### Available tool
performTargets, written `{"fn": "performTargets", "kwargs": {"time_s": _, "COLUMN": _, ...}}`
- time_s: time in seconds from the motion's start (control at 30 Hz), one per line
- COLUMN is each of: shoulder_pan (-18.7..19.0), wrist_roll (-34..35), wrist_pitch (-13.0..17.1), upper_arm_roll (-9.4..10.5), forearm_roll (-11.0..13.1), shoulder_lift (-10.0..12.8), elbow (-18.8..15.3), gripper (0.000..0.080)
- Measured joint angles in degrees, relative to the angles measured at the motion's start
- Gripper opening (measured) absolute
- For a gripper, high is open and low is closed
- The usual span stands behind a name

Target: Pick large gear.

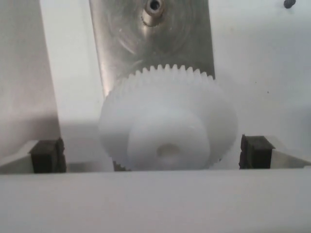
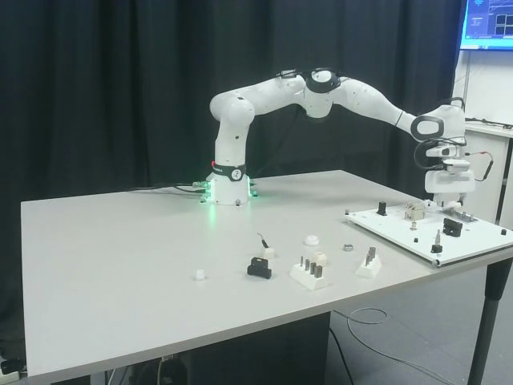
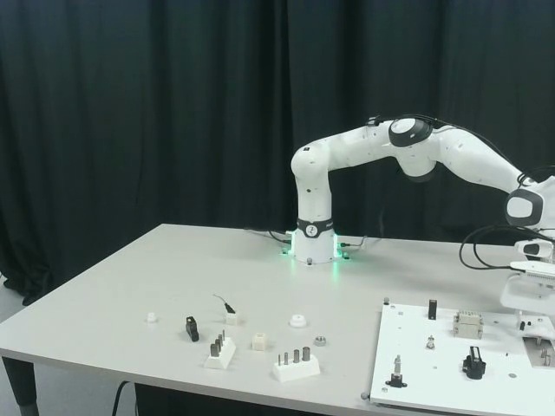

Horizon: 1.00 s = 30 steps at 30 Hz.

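The large white gear (image 1: 167, 124) lies flat on a grey metal plate (image 1: 155, 43), its toothed rim and raised hub facing the wrist camera. My gripper (image 1: 151, 154) is open and straddles the gear. The black pads (image 1: 47, 155) stand on either side of it, each with a gap to the teeth. A metal peg (image 1: 153, 9) rises from the plate beyond the gear. In the room views the gripper (image 2: 453, 210) hangs low over the far right of the white board (image 2: 473, 245), and the gear is hidden behind the hand.
The white board (image 3: 434, 373) carries several small black and metal fixtures, such as a black block (image 3: 471, 364). On the grey table lie a white holder with pegs (image 2: 309, 271), a black part (image 2: 258, 267), a small white gear (image 2: 311, 240) and a nut (image 2: 349, 247).
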Motion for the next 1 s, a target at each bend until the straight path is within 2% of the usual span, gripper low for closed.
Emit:
{"fn": "performTargets", "kwargs": {"time_s": 0.7, "shoulder_pan": 0.0, "wrist_roll": -1.1, "wrist_pitch": 0.7, "upper_arm_roll": 0.46, "forearm_roll": 0.0, "shoulder_lift": 0.0, "elbow": -0.7, "gripper": 0.0800}}
{"fn": "performTargets", "kwargs": {"time_s": 0.73, "shoulder_pan": 0.0, "wrist_roll": -1.1, "wrist_pitch": 0.6, "upper_arm_roll": 0.44, "forearm_roll": 0.0, "shoulder_lift": 0.0, "elbow": -0.8, "gripper": 0.0694}}
{"fn": "performTargets", "kwargs": {"time_s": 0.9, "shoulder_pan": -0.1, "wrist_roll": -1.1, "wrist_pitch": 0.4, "upper_arm_roll": 0.39, "forearm_roll": -0.2, "shoulder_lift": -0.1, "elbow": -1.0, "gripper": 0.0694}}
{"fn": "performTargets", "kwargs": {"time_s": 0.93, "shoulder_pan": -0.1, "wrist_roll": -1.1, "wrist_pitch": 0.3, "upper_arm_roll": 0.38, "forearm_roll": -0.2, "shoulder_lift": -0.1, "elbow": -1.0, "gripper": 0.0590}}
{"fn": "performTargets", "kwargs": {"time_s": 1.0, "shoulder_pan": -0.1, "wrist_roll": -1.3, "wrist_pitch": 0.2, "upper_arm_roll": 0.37, "forearm_roll": -0.3, "shoulder_lift": -0.1, "elbow": -1.0, "gripper": 0.0590}}
